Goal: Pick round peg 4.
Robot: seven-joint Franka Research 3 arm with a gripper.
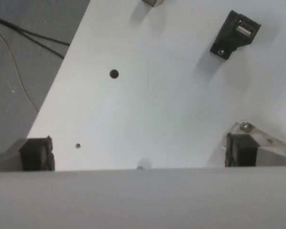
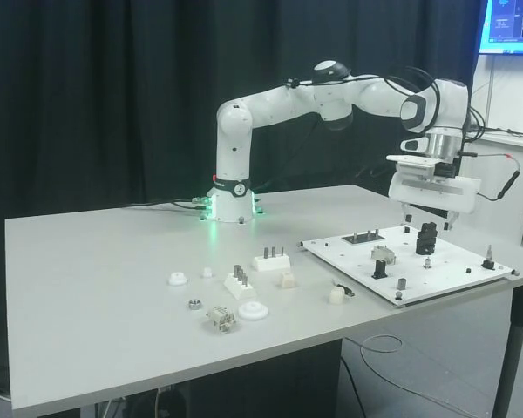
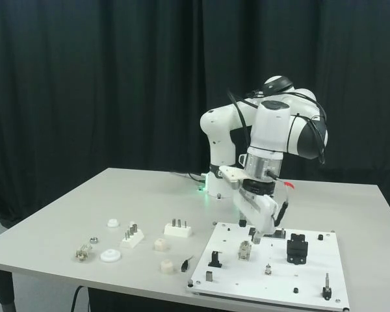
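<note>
The gripper is released: its two black fingertips stand wide apart with nothing between them. It hangs above the white board, clear of it and touching none of the parts on it. In the wrist view the bare board lies below, with a small dark hole in it and a black block mounted further out. One edge of the board runs past the fingertips, with grey floor and a black cable beyond it.

The board lies flat at a front corner of the counter, well away from the arm's base, which glows green at its foot. Several small black and metal fittings stand upright on the board.

Short metal pegs stand upright in two white holders on the counter, beside the board and towards the counter's middle. One holder sits nearer the board and the other holder just beyond it. Which of these is round peg 4 cannot be told; all of them stand well apart from the gripper. Small white and metal parts lie scattered round the holders, toward the counter's front edge.
</note>
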